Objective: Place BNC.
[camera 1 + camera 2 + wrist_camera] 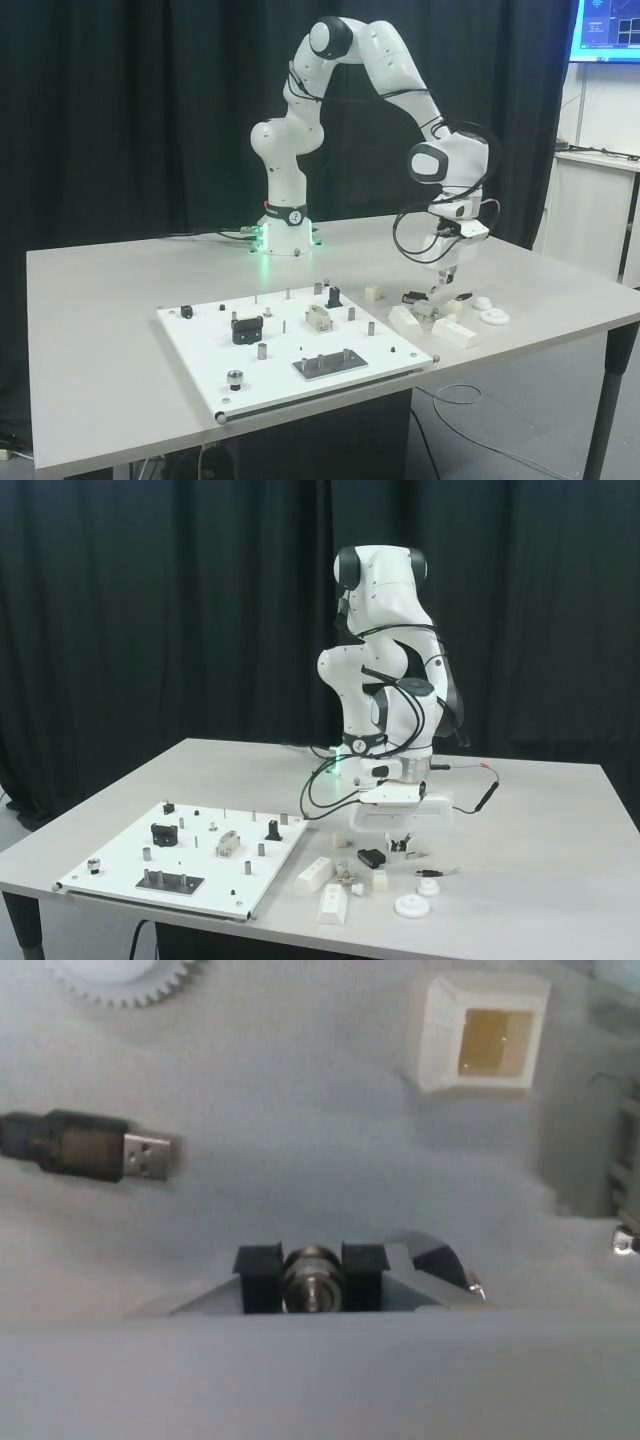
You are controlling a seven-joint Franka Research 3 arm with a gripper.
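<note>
Here the connector [312,1278], a small grey metal barrel, sits clamped between the two black fingertips [258,1276] of the claw [311,1278], so the claw is closed down to the barrel's width and has hold of it. In the wrist view the barrel's round end faces the camera, so its long axis seems to run roughly along the camera's line of sight, crosswise to the squeeze of the fingers. Nothing separates the part from the claw; it lies exactly between the fingertips, and there is only one arm [380,60] to do the job. In the first room view the claw [440,283] hangs low over the grey table [100,290], among the loose parts at about three o'clock from the white board [200,350]. Seen past the fingertips, a black cable plug [90,1150] lies on the table well apart from the claw, a white square holder [483,1032] lies farther off, and a white gear [120,978] farther still. The relation that matters, I judge, is the board's direction: the mating socket, which I cannot pick out for certain, is probably on the board, so the held part would need to travel toward nine o'clock in that view, lifted well above the scattered white blocks [452,330] beside it.
</note>
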